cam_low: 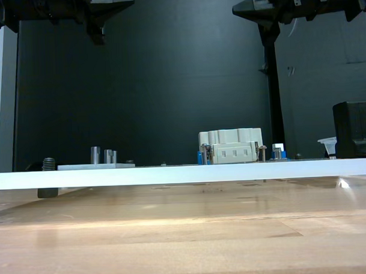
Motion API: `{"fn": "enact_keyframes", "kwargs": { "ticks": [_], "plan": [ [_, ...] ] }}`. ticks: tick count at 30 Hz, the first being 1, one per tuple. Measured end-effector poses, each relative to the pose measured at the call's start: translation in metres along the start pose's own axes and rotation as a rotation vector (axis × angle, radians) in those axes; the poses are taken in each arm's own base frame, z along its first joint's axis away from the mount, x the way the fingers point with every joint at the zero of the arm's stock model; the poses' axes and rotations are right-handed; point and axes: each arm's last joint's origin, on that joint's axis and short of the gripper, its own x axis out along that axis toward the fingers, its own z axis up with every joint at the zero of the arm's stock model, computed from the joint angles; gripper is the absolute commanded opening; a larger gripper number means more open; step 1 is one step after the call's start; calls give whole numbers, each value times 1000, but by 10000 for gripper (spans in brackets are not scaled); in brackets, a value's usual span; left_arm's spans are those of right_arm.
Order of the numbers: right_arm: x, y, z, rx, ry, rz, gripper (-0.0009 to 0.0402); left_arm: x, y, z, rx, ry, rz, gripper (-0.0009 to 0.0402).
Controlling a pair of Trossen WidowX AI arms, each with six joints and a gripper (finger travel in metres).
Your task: Pick the 16mm bar and install on taskboard
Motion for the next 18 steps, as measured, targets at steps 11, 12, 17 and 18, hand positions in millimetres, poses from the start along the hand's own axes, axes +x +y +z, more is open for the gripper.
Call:
{"fn": "enact_keyframes", "kwargs": {
  "ticks": [11, 12, 17, 18],
  "plan": [
    [-10, 9, -6, -57, 362, 28, 0, 0, 0, 0, 0, 0, 0, 0],
    [-11, 10, -7, -60, 394, 35, 0, 0, 0, 0, 0, 0, 0, 0],
    [-20, 19, -12, -80, 542, 55, 0, 0, 0, 0, 0, 0, 0, 0],
    [-22, 21, -13, -84, 575, 47, 0, 0, 0, 0, 0, 0, 0, 0]
  ]
}}
